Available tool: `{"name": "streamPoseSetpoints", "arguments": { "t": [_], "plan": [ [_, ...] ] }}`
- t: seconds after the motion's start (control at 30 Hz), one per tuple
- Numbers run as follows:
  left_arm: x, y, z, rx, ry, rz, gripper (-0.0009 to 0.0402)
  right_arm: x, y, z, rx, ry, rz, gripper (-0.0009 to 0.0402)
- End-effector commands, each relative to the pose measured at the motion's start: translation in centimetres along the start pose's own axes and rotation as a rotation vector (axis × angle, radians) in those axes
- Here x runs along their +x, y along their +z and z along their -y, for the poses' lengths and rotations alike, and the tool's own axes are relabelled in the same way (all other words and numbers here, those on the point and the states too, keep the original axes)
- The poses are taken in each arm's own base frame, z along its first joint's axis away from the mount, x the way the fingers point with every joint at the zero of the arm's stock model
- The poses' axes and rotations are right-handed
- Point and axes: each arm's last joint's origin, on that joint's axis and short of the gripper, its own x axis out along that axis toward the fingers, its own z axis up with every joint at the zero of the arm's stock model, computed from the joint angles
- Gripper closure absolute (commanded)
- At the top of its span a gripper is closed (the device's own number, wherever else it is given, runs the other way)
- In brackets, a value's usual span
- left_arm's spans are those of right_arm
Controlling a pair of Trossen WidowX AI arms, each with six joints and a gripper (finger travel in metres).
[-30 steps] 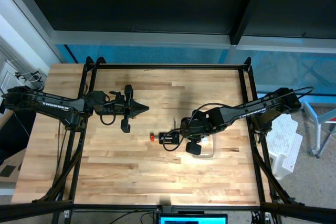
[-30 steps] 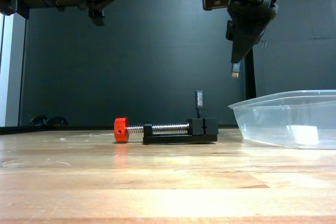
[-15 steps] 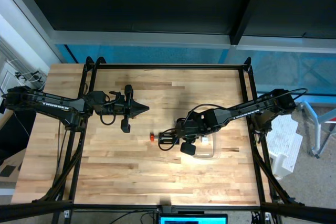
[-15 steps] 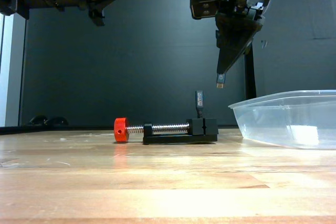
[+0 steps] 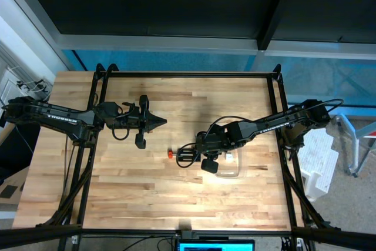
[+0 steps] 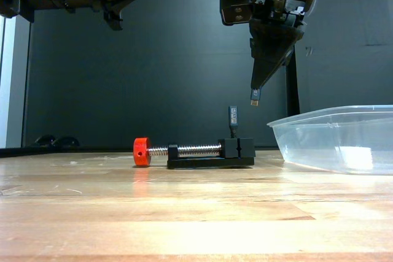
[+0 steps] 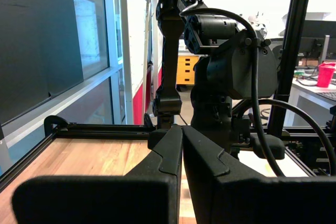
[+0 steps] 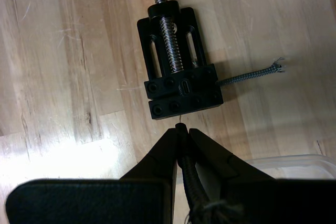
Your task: Pick the usb-c connector and install on the hub
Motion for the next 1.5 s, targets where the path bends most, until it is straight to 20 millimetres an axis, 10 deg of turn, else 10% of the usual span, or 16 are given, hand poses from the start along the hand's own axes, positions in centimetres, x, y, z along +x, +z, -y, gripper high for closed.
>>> {"name": "streamPoseSetpoints", "arguments": {
  "t": [0.03, 1.5],
  "plan": [
    [0.0, 0.0, 0.0, 0.000, 0.000, 0.000, 0.0393, 0.0, 0.0, 0.1, -0.001, 0.001, -0.001, 0.0393],
    [0.0, 0.0, 0.0, 0.000, 0.000, 0.000, 0.0393, 1.4, 5.3, -1.6, -0.227, -0.037, -0.095, 0.0393]
  ]
}}
